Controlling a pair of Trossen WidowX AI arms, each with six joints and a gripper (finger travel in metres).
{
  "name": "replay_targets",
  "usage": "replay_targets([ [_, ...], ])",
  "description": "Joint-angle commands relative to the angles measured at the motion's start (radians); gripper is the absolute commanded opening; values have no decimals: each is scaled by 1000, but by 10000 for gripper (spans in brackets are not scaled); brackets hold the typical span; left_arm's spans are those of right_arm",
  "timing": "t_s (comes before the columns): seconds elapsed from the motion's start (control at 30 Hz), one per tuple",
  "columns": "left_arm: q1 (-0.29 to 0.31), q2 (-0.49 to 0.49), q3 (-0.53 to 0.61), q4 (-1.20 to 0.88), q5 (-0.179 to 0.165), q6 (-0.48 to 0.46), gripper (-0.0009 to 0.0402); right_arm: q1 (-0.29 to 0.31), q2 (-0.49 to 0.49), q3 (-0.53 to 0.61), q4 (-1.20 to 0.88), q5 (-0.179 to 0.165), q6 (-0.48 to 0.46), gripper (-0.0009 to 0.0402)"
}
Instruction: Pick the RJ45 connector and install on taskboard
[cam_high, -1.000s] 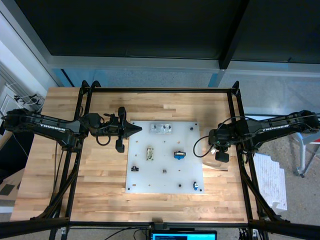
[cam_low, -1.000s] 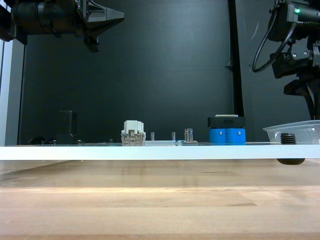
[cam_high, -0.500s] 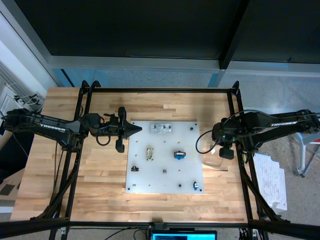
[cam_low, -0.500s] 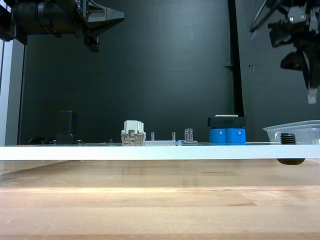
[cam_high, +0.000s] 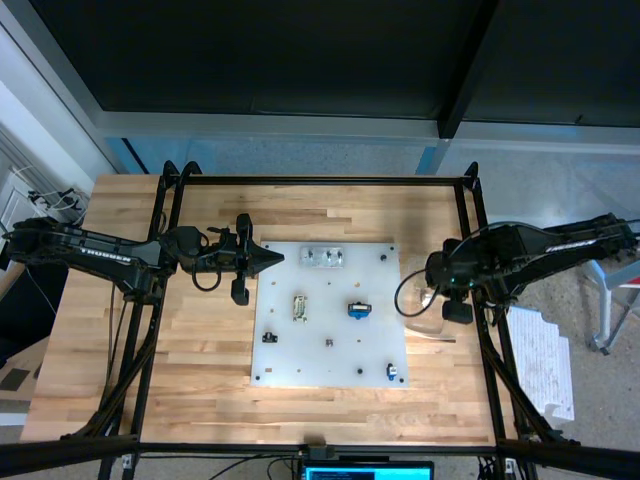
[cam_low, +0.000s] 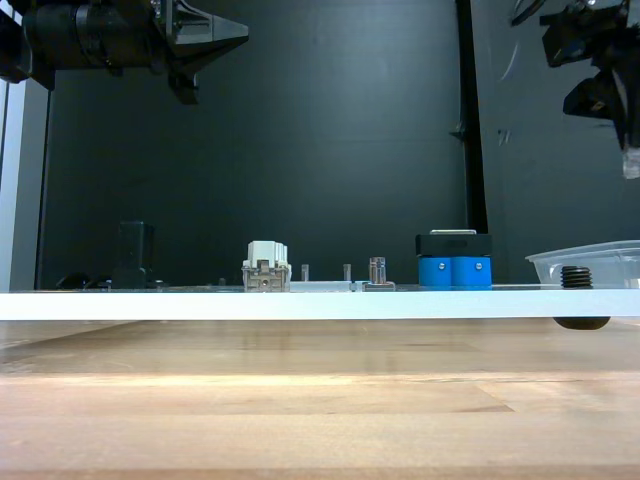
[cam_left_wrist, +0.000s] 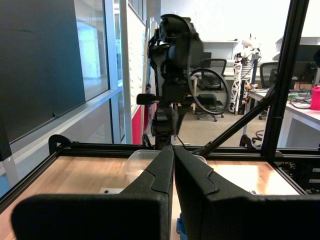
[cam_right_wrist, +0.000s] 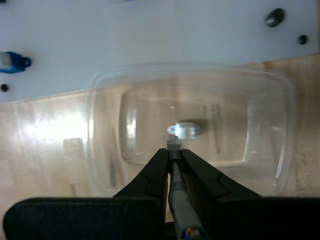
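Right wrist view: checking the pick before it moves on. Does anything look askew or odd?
Nothing stands out. The right gripper holds the RJ45 connector straight between its jaws, above the clear tray. The left gripper hangs shut over the taskboard, at its left edge.

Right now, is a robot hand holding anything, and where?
The right hand, above the tray, pinches the connector by its back end. The left hand, over the board's edge, holds nothing.

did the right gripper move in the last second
Yes. In the low view the right gripper has risen, away from the clear tray below, holding the RJ45 connector. The left gripper hangs parked at the left edge of the taskboard.
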Motion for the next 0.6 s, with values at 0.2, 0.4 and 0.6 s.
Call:
replay_targets([
  [0.2,0,0,0,0,0,0,0,167,121,55,101,11,84,0],
  [0.4,0,0,0,0,0,0,0,250,228,110,130,24,151,0],
  [0.6,0,0,0,0,0,0,0,330,335,174,148,38,195,0],
])
